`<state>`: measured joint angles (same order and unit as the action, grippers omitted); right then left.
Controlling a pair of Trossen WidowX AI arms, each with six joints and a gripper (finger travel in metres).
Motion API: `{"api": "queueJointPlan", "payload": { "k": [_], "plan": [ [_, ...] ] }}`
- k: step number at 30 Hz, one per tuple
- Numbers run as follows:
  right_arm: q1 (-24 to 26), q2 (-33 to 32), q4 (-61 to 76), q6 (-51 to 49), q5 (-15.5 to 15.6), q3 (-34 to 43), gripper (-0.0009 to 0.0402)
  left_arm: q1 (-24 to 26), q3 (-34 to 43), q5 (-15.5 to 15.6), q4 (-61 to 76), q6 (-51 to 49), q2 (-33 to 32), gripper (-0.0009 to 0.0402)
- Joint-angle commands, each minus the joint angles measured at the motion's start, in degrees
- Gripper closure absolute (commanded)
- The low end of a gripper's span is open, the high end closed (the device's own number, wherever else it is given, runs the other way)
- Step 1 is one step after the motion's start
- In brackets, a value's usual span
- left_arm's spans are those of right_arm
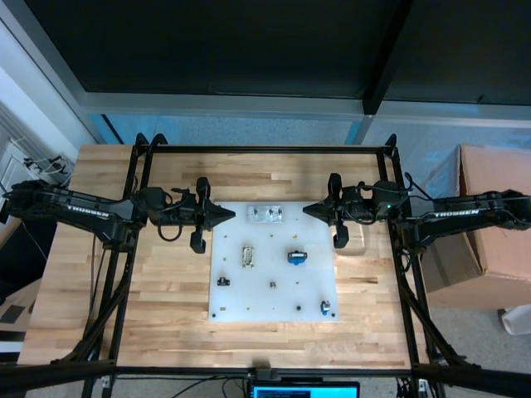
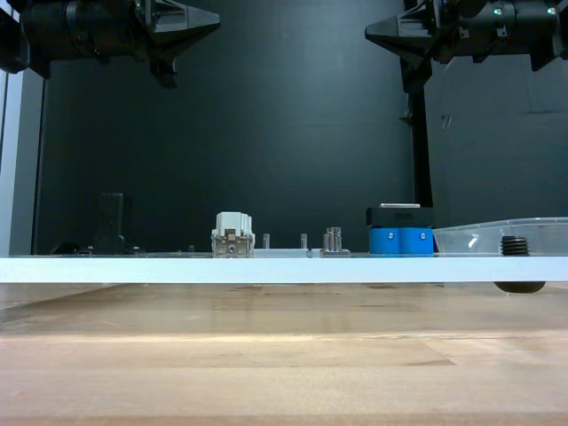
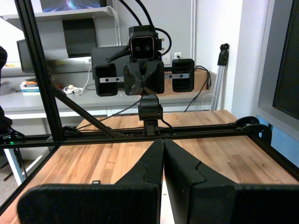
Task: Remove the RJ45 connector from the taskboard and place in the container
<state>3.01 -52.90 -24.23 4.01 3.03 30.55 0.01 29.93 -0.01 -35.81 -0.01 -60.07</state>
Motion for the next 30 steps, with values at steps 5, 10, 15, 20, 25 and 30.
{"api": "queueJointPlan", "payload": {
  "k": [5,10,15,20,25,30],
  "plan": [
    [0.0,0.0,0.0,0.0,0.0,0.0,0.0393,0.0,0.0,0.0,0.0,0.0,0.0,0.0393],
    [0.0,0.0,0.0,0.0,0.0,0.0,0.0393,0.0,0.0,0.0,0.0,0.0,0.0,0.0393],
    [0.0,0.0,0.1,0.0,0.0,0.0,0.0393,0.0,0.0,0.0,0.0,0.0,0.0,0.0393],
    [-0.8,0.6,8.7,0.2,-0.8,2.2,0.0394,0.0,0.0,0.0,0.0,0.0,0.0,0.0393],
    [-3.6,0.6,28.1,0.2,-1.0,9.2,0.0394,0.0,0.0,0.0,0.0,0.0,0.0,0.0393],
    [-8.5,0.6,42.6,0.3,-1.2,14.8,0.0394,0.0,0.0,0.0,0.0,0.0,0.0,0.0393]
  ]
}}
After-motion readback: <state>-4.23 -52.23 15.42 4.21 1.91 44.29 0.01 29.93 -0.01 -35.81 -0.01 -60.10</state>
